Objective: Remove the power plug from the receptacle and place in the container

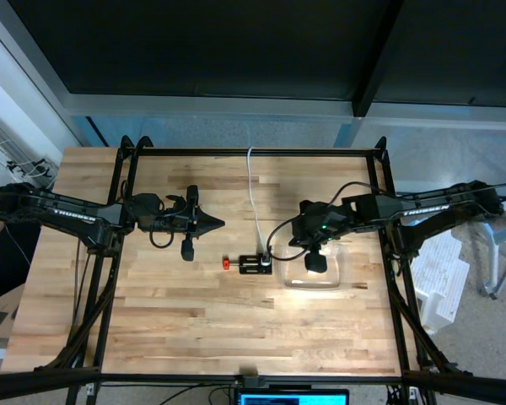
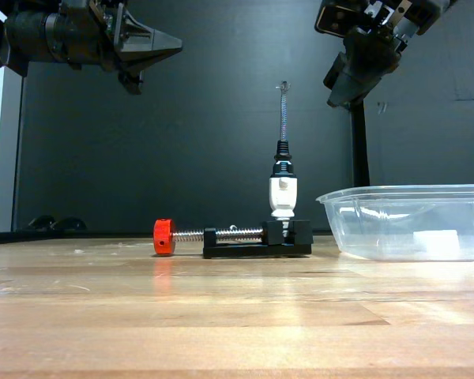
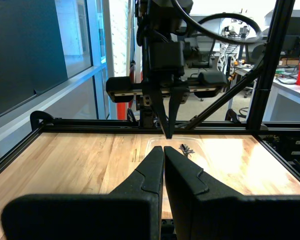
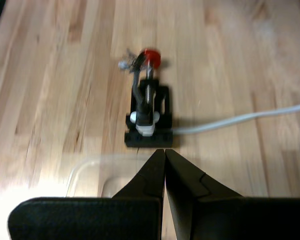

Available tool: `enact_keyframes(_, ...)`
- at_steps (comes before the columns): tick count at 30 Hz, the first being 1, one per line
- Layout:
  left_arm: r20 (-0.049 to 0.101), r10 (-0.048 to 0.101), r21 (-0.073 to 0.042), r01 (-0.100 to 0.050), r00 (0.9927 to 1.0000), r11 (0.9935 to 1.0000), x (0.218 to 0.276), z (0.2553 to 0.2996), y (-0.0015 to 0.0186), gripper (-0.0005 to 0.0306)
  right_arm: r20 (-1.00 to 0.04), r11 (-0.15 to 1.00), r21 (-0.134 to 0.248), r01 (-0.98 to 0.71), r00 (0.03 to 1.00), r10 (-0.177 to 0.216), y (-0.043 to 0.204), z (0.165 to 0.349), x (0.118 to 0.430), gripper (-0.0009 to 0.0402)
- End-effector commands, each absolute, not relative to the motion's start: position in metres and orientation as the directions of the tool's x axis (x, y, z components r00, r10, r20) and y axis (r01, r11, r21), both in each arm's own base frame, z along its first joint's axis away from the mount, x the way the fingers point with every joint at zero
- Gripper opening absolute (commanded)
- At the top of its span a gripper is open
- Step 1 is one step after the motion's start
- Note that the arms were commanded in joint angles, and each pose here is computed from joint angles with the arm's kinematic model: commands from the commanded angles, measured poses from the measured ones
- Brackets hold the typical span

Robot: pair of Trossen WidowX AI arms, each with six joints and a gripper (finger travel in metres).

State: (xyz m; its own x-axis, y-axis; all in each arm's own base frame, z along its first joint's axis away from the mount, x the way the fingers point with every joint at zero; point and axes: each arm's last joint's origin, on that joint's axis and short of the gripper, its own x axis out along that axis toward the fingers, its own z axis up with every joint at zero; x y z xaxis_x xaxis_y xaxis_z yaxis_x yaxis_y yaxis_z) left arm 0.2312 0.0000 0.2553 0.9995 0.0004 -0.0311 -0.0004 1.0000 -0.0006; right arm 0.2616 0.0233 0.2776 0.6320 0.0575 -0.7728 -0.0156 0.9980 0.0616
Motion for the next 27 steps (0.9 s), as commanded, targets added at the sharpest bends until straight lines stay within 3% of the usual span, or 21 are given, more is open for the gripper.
enact_keyframes(1,-0.031,0.000,0.000,0.000,0.99952,1.00000,0.2312,0.2553,0.0000,0.0000,-0.826,0.998,0.056,-0.002,0.562,0.048,0.027,0.277,0.271,0.0000)
enact_keyframes(4,-0.031,0.001,0.000,-0.001,0.99952,1.00000,0.2312,0.2553,0.0001,0.0000,-0.861,0.998,0.058,0.018,0.508,0.041,0.029,0.275,0.282,0.0008)
enact_keyframes(7,-0.031,0.000,0.000,0.000,0.99952,1.00000,0.2312,0.2553,0.0000,0.0000,-0.880,0.999,0.032,0.036,0.475,0.011,0.032,0.274,0.292,0.0036)
enact_keyframes(18,-0.031,0.000,0.000,0.000,0.99952,1.00000,0.2312,0.2553,0.0000,0.0000,-0.896,0.999,0.013,0.032,0.444,-0.002,0.041,0.265,0.322,0.0196)
enact_keyframes(27,-0.031,0.001,0.000,-0.001,0.99952,1.00000,0.2312,0.2553,0.0001,0.0000,-0.908,0.999,0.011,0.035,0.420,-0.004,0.045,0.254,0.342,0.0210)
